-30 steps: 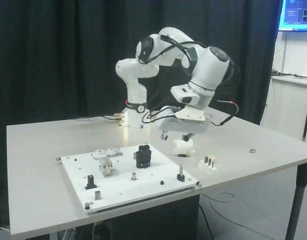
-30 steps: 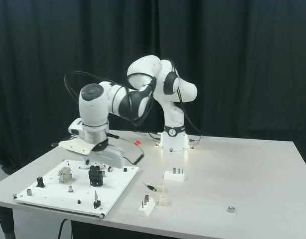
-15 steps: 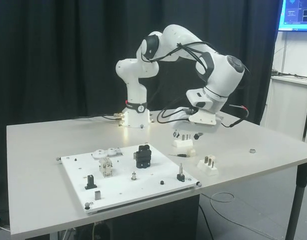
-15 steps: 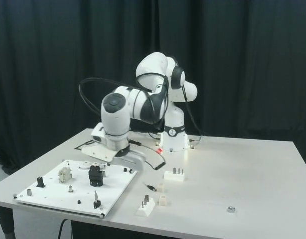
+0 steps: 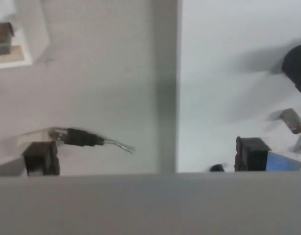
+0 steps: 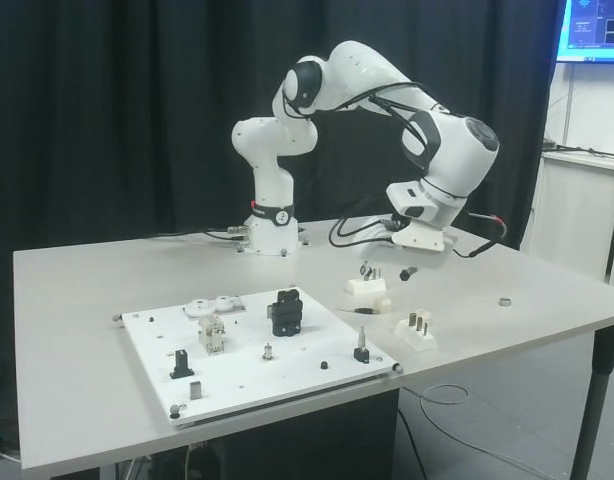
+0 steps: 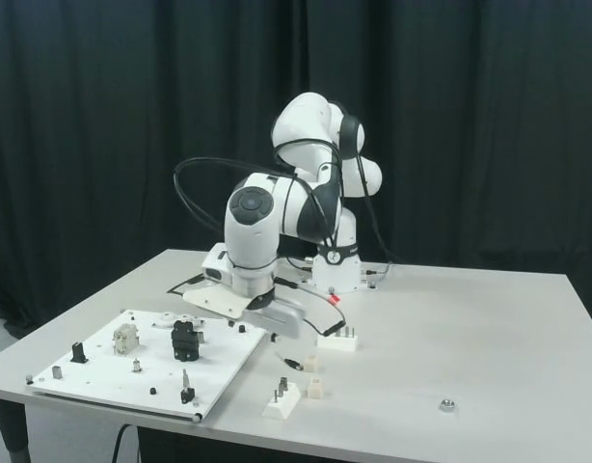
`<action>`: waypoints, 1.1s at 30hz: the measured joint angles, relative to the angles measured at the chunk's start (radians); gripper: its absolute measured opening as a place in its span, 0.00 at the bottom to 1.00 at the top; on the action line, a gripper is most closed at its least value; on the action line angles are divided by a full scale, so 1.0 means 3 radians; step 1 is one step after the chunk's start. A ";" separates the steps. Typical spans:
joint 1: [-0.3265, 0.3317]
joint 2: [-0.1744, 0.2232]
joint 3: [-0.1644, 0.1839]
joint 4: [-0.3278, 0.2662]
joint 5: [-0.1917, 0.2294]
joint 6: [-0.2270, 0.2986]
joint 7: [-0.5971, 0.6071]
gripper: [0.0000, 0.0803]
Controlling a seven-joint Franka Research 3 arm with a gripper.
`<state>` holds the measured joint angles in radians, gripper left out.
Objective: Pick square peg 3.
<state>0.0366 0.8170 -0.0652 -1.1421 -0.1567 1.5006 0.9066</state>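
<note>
Black curtains hang behind a grey table [image 6: 77,300] with the white arm's base bolted at its far side. In the first room view, white furniture [image 6: 577,210] stands at the far right with a lit screen [image 6: 594,30] above it; the writing on the screen is too small to read. A white board [image 6: 247,365] carrying small black and grey fixtures lies on the near left of the table. A small nut [image 6: 505,300] sits well apart on the right.

The gripper [image 6: 387,270] hovers over the table just right of the board. Its fingers [image 5: 40,157] are spread wide with nothing between them. A black plug [image 5: 82,138] with a thin lead lies on the table below.

Square peg 3 [image 7: 345,331] is among the short pegs standing upright, long axis vertical, in a white holder [image 7: 336,342] right of the board, just beside the gripper. I cannot tell which of them it is. A second white holder [image 6: 415,335] with upright pegs sits nearer.
</note>
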 joint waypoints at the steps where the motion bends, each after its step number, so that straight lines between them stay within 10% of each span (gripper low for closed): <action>1: 0.0000 -0.0019 0.0008 -0.0036 0.0003 0.0038 0.0016 1.00; 33: 0.0019 -0.0678 0.0015 -0.1489 0.0489 0.1695 -0.0021 1.00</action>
<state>0.0424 0.6136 -0.0605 -1.5889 -0.0099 2.0093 0.9003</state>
